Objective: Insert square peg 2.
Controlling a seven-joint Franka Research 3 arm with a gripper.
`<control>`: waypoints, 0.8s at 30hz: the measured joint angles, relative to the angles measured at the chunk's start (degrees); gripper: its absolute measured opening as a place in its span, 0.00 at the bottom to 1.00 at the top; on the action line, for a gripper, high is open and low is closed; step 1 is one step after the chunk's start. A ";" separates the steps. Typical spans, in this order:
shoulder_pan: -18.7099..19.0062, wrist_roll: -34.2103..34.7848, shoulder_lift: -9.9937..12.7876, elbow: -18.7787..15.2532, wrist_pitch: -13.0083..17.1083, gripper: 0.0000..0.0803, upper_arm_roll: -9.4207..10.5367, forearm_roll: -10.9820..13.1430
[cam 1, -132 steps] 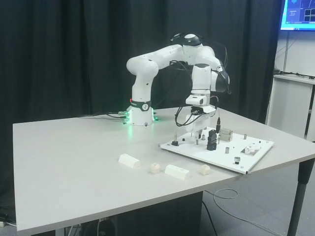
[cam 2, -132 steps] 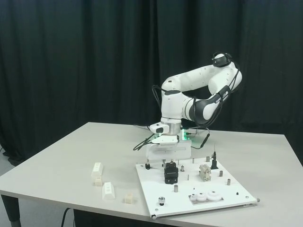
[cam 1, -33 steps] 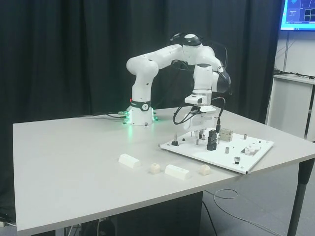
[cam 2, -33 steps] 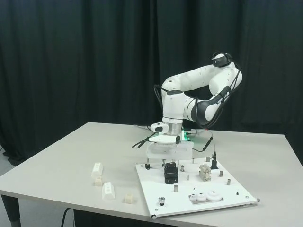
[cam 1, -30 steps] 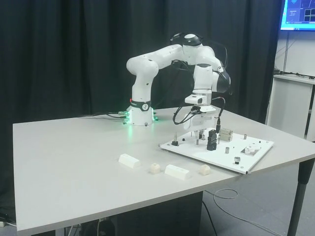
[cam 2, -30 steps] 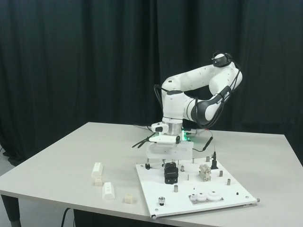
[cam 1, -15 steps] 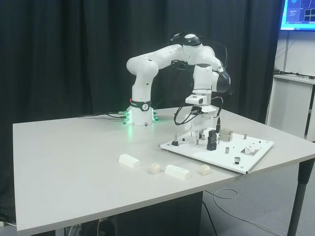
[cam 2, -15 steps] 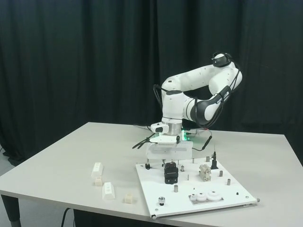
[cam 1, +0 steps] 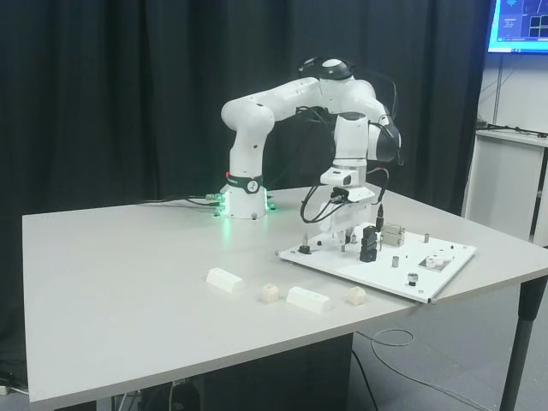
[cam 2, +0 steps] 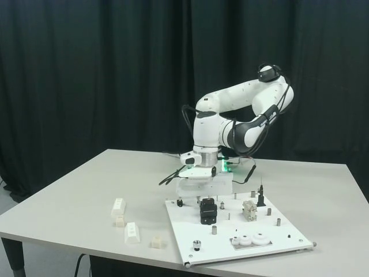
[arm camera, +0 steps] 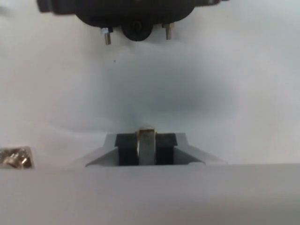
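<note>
A black curtain (cam 1: 128, 94) hangs in folds behind the grey counter (cam 1: 128, 274) and fills the whole back of the room. To one side stands a white cabinet (cam 1: 505, 171), with a lit screen (cam 1: 520, 26) above it. A cable (cam 1: 402, 351) trails under the counter's edge.

The white arm (cam 2: 242, 109) is bending over the white board (cam 2: 236, 234), which is lying near the desk's (cam 2: 75, 202) front edge. The pincer (cam 2: 203, 190) is hanging low over the board's back part, just above a black block (cam 2: 208, 210). Four small white blocks (cam 2: 125, 222) are sitting beside the board.
</note>
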 joint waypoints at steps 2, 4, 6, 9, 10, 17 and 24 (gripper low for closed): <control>-0.39 -0.22 0.00 0.29 -0.40 0.10 0.05 -0.05; -0.75 -0.38 0.00 0.56 -0.76 0.10 0.13 -0.12; -1.07 -0.47 0.00 0.80 -1.06 0.10 0.21 -0.19; -1.46 -0.60 0.01 1.08 -1.28 0.10 0.37 -0.24; -1.53 -0.66 0.01 1.13 -1.29 0.10 0.43 -0.24; -1.69 -0.98 0.02 1.29 -1.29 0.10 0.63 -0.24; -1.69 -1.78 0.02 1.44 -1.12 0.10 0.64 -0.25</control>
